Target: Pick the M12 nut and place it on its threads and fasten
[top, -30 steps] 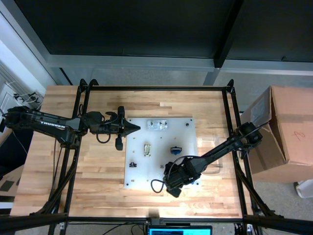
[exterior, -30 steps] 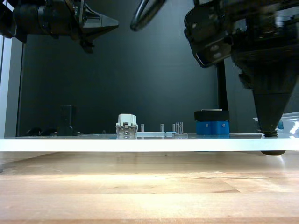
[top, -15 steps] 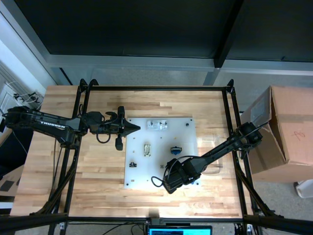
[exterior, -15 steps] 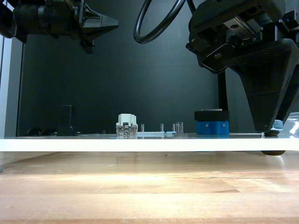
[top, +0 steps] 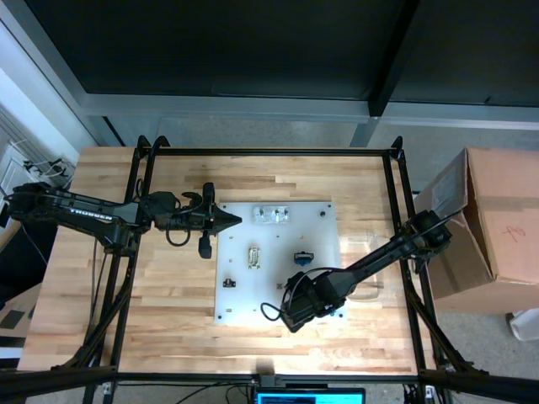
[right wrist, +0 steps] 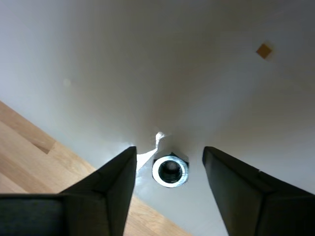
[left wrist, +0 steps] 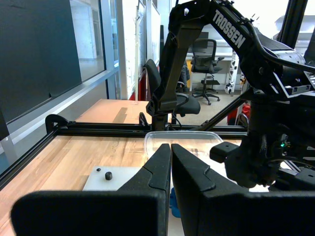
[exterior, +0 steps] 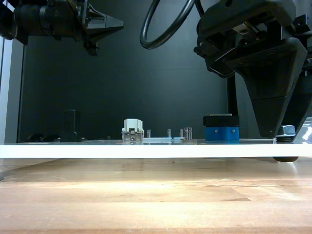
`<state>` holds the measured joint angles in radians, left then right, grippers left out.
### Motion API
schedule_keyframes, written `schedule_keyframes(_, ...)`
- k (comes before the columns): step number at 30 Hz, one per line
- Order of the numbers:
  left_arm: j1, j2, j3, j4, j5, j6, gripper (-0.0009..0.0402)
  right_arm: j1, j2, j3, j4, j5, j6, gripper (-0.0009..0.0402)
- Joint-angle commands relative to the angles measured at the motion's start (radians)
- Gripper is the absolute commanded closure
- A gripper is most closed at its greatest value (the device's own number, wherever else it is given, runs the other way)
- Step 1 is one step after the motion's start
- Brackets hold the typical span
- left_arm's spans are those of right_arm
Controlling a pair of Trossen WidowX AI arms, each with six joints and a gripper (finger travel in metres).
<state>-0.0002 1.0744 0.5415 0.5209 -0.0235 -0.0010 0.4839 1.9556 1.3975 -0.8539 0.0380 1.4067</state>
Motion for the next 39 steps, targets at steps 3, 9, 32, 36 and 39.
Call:
schedule_keyframes(3,0.000,0.000,0.000,0.000,0.000,0.000,0.0393,-0.001,-0.028,0.019,-0.031,-0.003,-0.005,0.0155)
schedule_keyframes(9,0.000,0.000,0.000,0.000,0.000,0.000,0.0393,-0.005,-0.058,0.085,-0.127,0.005,-0.129,0.0146)
schedule_keyframes(32,0.000,0.000,0.000,0.000,0.000,0.000,0.0393,-0.018,-0.048,0.104,-0.150,-0.015,-0.775,0.0400)
schedule_keyframes(36,0.000,0.000,0.000,0.000,0.000,0.000,0.0393,-0.012,-0.032,0.104,-0.135,-0.012,-0.816,0.0385)
schedule_keyframes(39,0.000,0.000,0.000,0.000,0.000,0.000,0.0393,-0.010,-0.018,0.104,-0.129,-0.013,-0.822,0.0394)
